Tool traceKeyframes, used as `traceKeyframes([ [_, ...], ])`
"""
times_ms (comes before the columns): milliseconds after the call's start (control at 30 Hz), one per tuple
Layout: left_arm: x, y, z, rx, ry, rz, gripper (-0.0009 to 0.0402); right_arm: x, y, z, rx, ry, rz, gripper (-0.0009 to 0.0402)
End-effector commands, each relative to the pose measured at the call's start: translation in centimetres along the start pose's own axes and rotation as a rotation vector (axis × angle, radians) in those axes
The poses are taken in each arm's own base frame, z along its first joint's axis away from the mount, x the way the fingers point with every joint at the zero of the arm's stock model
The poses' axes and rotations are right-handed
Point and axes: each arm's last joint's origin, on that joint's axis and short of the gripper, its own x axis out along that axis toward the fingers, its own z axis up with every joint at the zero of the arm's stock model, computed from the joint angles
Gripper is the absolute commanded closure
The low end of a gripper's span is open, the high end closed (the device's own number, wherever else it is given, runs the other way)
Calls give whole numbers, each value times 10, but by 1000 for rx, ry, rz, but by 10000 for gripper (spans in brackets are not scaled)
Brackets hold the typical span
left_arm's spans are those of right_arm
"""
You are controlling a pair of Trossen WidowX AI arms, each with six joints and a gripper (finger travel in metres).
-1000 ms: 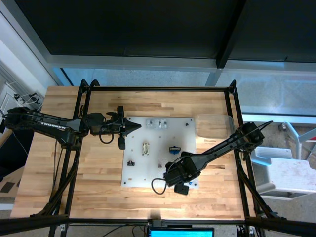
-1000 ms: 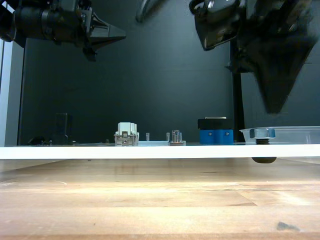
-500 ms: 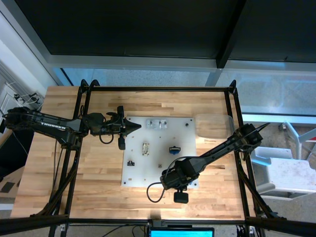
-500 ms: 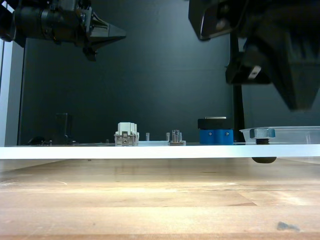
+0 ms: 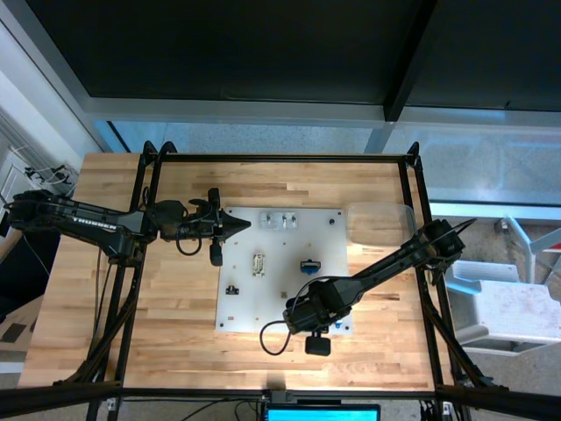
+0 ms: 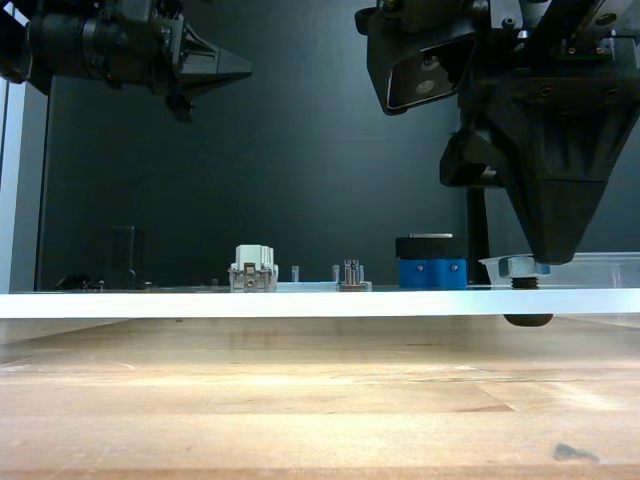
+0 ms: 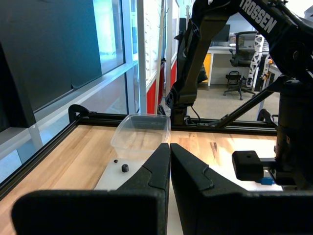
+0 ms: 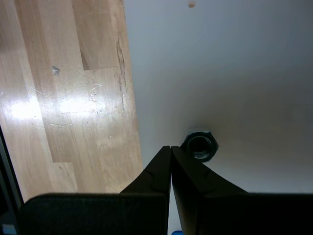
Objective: Unfasten the M12 fastener and place in the container
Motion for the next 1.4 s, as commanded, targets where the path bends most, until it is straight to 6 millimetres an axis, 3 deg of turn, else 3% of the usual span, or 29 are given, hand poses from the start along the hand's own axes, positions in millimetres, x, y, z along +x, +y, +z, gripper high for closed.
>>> traceKeyframes([
  [33, 0, 0, 0, 0, 0, 0, 393, 0, 0, 0, 3, 2, -8, 393],
  [100, 0, 0, 0, 0, 1, 0, 393, 0, -2, -2, 13, 9, -42, 393],
  [200, 0, 0, 0, 0, 1, 0, 393, -8, -12, -7, 131, -31, -280, 393],
  [300, 0, 0, 0, 0, 0, 0, 393, -16, -13, -7, 147, -57, -373, 393],
  [633, 0, 0, 0, 0, 1, 0, 393, -25, -7, -4, 166, -34, -277, 393],
  [800, 0, 0, 0, 0, 0, 0, 393, -36, 0, 1, 354, -59, -203, 384],
  [1033, 0, 0, 0, 0, 0, 0, 393, -44, 5, 6, 643, -82, -135, 298],
  [1233, 0, 0, 0, 0, 0, 0, 393, -37, 7, 8, 800, -73, -110, 201],
  [1400, 0, 0, 0, 0, 0, 0, 393, -30, 8, 10, 906, -49, -91, 144],
])
